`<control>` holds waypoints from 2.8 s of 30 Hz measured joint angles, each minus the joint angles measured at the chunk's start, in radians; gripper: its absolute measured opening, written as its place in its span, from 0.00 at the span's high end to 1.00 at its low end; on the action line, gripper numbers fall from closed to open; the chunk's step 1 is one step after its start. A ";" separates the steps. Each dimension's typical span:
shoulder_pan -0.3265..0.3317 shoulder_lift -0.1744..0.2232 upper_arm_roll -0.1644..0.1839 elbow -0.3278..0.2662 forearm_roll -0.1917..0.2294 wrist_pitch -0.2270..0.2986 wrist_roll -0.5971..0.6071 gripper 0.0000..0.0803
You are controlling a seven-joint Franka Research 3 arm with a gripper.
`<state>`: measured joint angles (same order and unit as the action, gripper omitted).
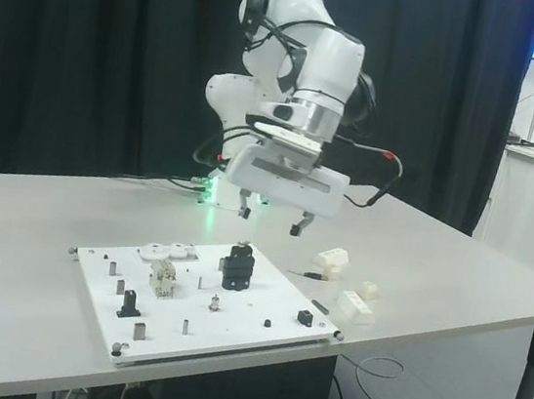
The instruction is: Remove round peg 2.
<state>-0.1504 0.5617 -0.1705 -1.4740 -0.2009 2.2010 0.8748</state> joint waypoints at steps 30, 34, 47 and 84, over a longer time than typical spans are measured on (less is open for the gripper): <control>-0.092 0.123 -0.065 0.132 0.255 0.039 -0.015 0.00; -0.099 0.152 -0.071 0.165 0.276 0.034 -0.022 0.00; -0.129 0.237 -0.074 0.258 0.326 0.028 -0.037 0.00; -0.195 0.451 -0.074 0.481 0.392 0.006 -0.119 0.00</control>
<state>-0.3452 1.0124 -0.2443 -0.9930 0.1911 2.2069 0.7560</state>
